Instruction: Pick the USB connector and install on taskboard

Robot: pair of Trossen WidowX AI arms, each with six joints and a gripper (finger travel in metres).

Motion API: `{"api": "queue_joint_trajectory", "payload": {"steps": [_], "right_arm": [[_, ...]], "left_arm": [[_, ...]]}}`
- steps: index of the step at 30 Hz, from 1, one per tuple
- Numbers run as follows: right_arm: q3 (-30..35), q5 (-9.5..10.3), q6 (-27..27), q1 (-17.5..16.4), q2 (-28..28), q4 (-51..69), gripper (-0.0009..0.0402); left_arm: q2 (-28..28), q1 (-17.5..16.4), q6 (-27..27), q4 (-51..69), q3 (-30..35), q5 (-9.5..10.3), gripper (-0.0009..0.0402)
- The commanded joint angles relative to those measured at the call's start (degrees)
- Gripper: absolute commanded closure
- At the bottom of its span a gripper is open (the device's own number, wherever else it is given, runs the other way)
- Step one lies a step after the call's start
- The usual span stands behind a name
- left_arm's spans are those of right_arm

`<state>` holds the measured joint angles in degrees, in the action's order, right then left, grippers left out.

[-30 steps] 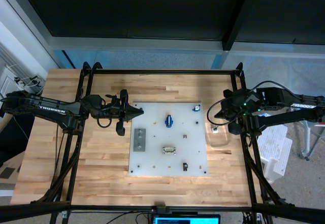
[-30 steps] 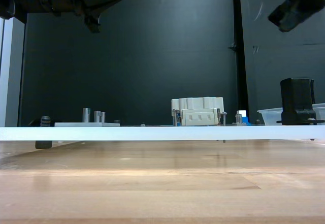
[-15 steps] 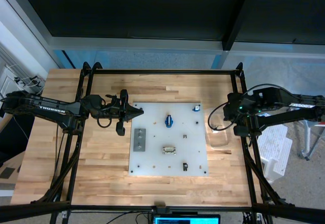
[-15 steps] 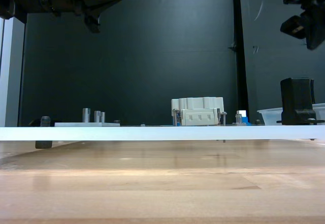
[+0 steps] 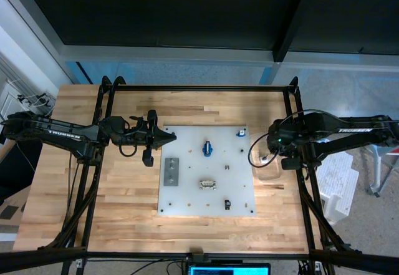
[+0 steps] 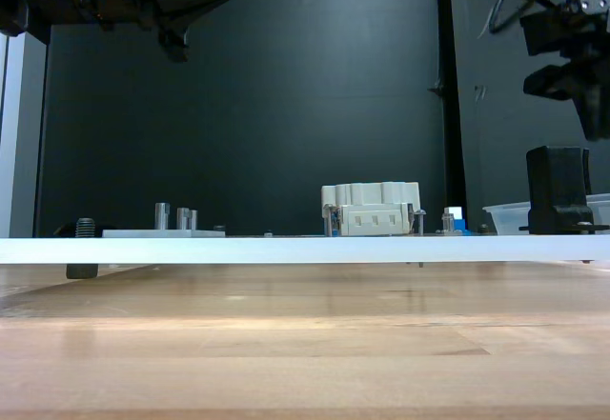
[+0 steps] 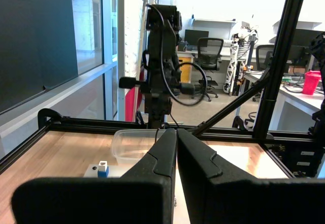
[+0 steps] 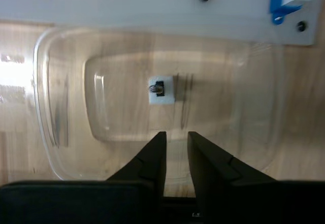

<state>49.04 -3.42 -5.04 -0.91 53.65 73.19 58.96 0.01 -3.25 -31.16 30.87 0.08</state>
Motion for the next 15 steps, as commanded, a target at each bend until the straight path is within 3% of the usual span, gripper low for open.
{"api": "queue_joint_trajectory", "payload": {"steps": [1, 15], "right_arm": [[-1.14, 0.0, 0.52, -1.38, 1.49, -1.42, 0.0312], [-4.48, -0.09, 0.46, -2.16, 6.62, -7.85, 0.0295]], "left_arm": [[0.0, -0.02, 0.02, -0.02, 0.0, -0.02, 0.0393], [0.0, 0.0, 0.02, -0.02, 0.0, -0.02, 0.0393]]}}
